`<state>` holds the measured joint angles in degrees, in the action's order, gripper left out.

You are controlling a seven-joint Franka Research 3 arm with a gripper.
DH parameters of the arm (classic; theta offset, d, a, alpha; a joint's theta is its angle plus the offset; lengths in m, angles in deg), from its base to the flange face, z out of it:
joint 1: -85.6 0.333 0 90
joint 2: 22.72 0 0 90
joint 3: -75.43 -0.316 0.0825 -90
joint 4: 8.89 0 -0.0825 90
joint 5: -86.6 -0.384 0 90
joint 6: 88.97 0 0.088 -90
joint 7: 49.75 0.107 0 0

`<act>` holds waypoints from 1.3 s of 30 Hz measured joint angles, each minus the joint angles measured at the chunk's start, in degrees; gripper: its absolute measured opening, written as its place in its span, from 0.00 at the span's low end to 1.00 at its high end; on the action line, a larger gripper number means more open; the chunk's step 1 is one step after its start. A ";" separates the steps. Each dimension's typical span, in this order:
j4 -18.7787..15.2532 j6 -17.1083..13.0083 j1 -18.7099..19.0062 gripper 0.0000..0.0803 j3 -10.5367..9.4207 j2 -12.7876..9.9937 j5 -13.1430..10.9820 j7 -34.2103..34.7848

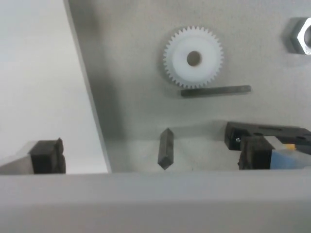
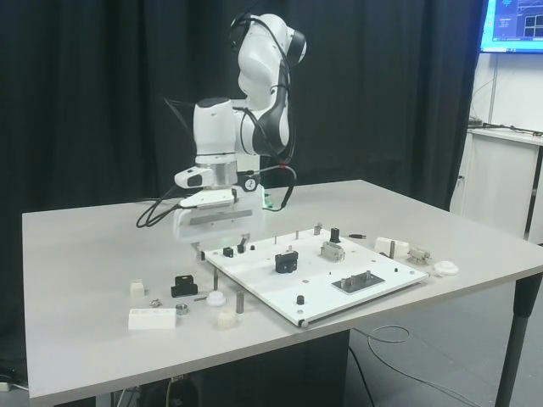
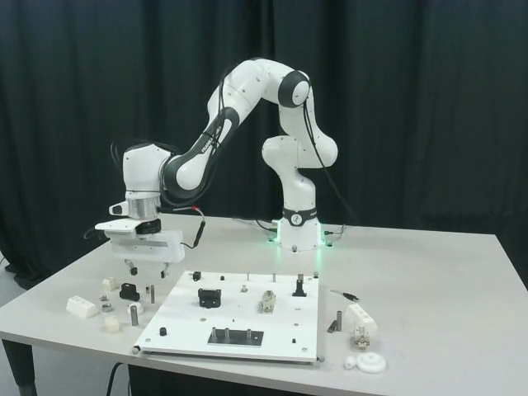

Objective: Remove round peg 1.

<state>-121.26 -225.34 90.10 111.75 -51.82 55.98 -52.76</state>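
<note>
In the wrist view a short dark round peg (image 1: 165, 155) shows on the grey table, beside the white board's edge (image 1: 87, 97). My gripper (image 1: 150, 155) hangs above it, open wide. Its black fingertips (image 1: 47, 156) stand far to either side of the peg and touch nothing. In the second room view the gripper (image 3: 147, 268) hovers just off the board's left edge, over an upright peg (image 3: 150, 292). The first room view shows the gripper (image 2: 222, 246) low over the board's (image 2: 339, 297) near-left corner.
Loose parts lie on the table by the board: a white gear (image 1: 193, 58), a thin grey rod (image 1: 216, 90), a metal nut (image 1: 299, 35), a black part (image 2: 179, 286), a white block (image 2: 153, 318) and another upright peg (image 2: 240, 303). The board carries several mounted fixtures.
</note>
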 joint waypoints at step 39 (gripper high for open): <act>-5.00 12.51 4.68 1.00 0.17 9.02 9.20 7.36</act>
<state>-126.27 -212.83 94.79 111.92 -42.80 65.18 -45.40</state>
